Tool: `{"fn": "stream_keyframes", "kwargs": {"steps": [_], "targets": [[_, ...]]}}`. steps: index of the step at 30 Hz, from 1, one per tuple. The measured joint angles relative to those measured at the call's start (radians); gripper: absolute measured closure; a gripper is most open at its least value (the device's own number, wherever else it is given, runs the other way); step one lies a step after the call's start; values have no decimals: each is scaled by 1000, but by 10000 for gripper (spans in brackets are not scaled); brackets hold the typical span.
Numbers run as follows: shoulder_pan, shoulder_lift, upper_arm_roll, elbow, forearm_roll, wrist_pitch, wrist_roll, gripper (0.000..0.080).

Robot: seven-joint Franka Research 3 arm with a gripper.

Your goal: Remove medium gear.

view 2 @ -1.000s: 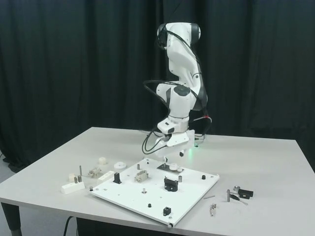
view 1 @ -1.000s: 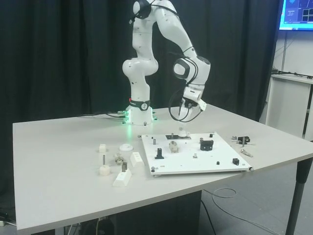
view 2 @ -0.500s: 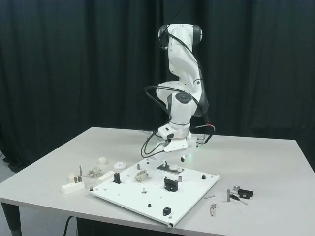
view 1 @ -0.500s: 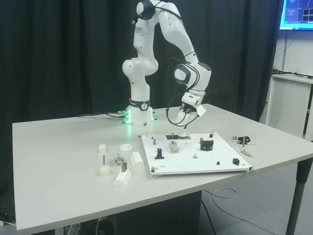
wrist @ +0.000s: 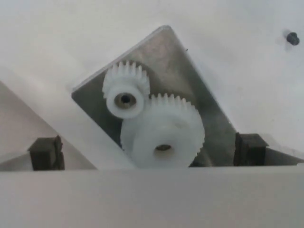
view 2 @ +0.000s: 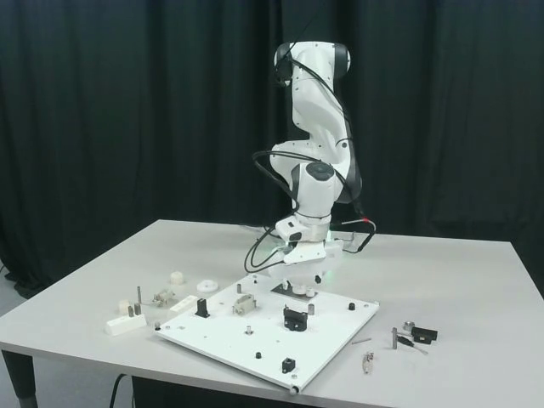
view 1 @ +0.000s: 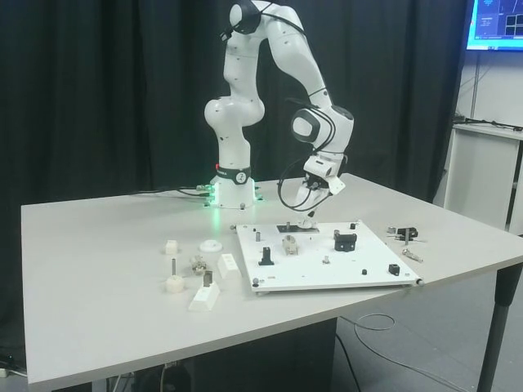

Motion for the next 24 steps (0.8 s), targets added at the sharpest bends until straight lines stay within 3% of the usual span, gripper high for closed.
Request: {"fn": "stream_keyframes", "kwargs": {"steps": [24], "targets": [[-12, 36, 0, -1, 0, 45, 0, 3]]}}
